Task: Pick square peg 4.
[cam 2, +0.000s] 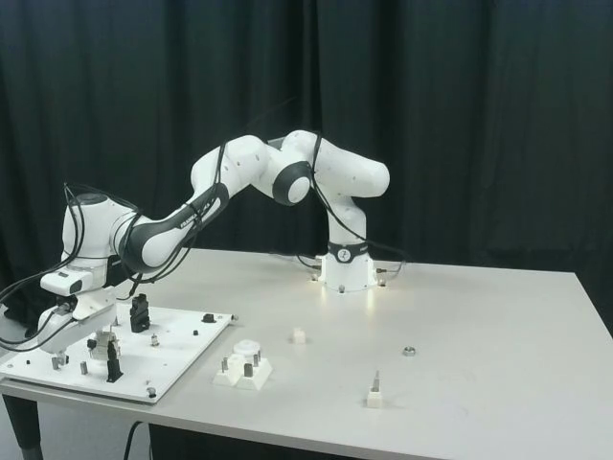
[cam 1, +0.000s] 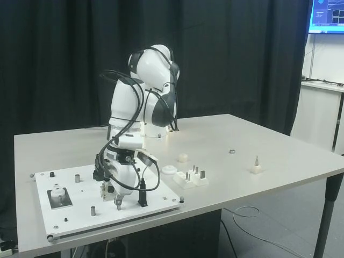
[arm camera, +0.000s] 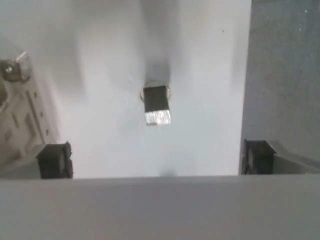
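In the wrist view a short square grey peg (arm camera: 157,105) stands upright in a hole of the white board (arm camera: 200,60). It sits between and a little ahead of my gripper (arm camera: 156,160). The gripper is open, its black fingertips (arm camera: 55,160) wide apart with nothing between them. The board's edge and the grey table (arm camera: 285,75) lie close beside one finger. In the room views the gripper (cam 1: 110,198) (cam 2: 69,333) hangs just above the board's front part. The hand hides the peg there.
On the board (cam 1: 156,207) (cam 2: 182,355) a black post (cam 1: 142,198) (cam 2: 112,360) stands near the gripper, among several small pegs. Off the board are white holder blocks (cam 1: 191,177) (cam 2: 244,369), a white stand with a pin (cam 1: 257,165) and a small nut (cam 1: 232,151).
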Action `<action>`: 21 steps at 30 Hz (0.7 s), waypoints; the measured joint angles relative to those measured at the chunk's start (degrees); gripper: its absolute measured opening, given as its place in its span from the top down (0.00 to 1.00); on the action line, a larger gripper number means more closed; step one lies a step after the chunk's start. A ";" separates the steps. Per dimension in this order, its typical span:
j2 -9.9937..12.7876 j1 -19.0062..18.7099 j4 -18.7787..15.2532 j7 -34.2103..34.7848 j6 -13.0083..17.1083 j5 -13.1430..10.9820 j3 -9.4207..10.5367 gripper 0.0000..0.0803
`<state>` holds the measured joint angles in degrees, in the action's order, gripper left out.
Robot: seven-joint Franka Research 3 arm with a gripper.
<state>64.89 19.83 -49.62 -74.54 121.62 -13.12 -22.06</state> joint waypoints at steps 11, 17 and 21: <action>-0.01 0.00 2.02 0.11 -0.74 0.01 -0.35 0.04; -0.08 0.00 3.08 0.43 -1.76 0.01 -0.40 0.01; -0.13 -0.01 3.74 1.14 -2.44 0.01 -0.40 0.00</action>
<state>64.77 19.81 -45.88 -73.40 119.17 -13.11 -22.46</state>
